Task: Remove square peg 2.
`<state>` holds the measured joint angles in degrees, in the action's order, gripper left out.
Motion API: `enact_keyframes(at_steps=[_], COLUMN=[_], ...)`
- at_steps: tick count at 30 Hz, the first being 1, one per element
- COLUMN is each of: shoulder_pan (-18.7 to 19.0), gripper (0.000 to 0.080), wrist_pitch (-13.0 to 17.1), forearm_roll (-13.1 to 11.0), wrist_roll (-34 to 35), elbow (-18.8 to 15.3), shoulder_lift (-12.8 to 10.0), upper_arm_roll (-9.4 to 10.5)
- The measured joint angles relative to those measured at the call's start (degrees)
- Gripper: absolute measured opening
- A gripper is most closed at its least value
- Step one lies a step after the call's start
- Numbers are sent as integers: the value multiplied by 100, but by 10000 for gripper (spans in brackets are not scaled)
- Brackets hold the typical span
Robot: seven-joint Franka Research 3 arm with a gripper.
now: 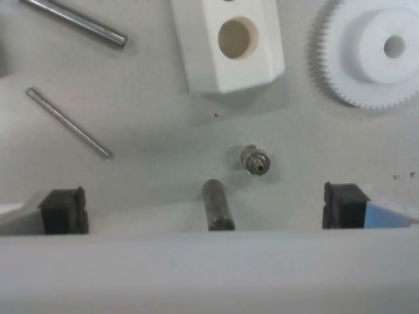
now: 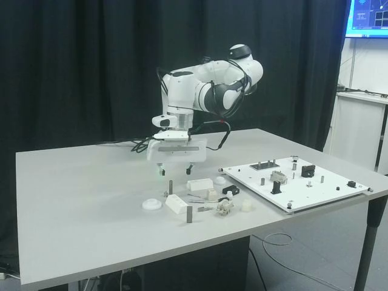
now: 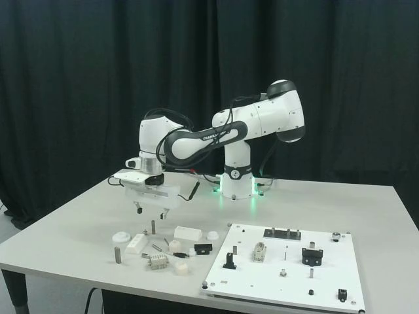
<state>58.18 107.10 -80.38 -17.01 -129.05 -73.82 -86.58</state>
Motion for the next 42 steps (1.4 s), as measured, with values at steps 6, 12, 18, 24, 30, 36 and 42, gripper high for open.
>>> enact_keyframes(at_steps=[6,12,18,24,30,36,42], shoulder_pan=[0,0,0,13,68,209,446], gripper=[800,800,800,800,800,800,800], wrist_pitch=[0,-15,-63,-171,-422,-677,-889], forearm_roll=[0,-12,-13,-22,-22,-20,-12], wrist_roll=[-7,-8,-8,1,164,741,1237], elbow=[22,76,172,329,552,783,1001], shoulder_lift=[0,0,1,6,7,7,13], upper_arm_roll=[4,5,-2,-27,-109,-204,-277])
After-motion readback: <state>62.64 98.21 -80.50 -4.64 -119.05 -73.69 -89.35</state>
